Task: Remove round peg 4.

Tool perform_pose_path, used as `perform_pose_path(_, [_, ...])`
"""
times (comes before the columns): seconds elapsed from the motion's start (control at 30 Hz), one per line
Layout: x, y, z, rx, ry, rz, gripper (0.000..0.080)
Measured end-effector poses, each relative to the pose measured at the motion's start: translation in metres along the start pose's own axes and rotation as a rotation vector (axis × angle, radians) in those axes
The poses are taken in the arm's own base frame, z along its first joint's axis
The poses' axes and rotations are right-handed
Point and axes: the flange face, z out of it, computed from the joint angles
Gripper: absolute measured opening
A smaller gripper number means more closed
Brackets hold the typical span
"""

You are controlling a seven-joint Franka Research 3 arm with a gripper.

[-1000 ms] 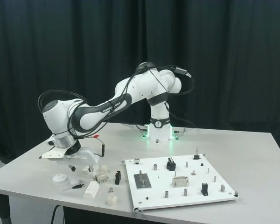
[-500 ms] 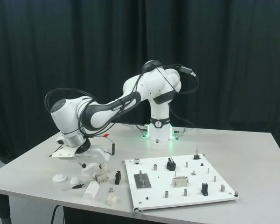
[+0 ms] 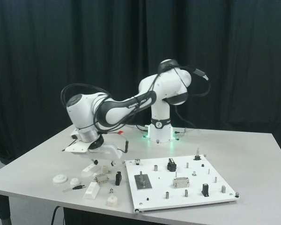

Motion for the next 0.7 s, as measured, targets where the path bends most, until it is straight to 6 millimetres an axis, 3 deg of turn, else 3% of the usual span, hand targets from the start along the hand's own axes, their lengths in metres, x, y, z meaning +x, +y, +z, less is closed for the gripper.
perform_pose_path(0.7, [-0.069,0.019,0.014,0.033,0.162,0.087,0.08])
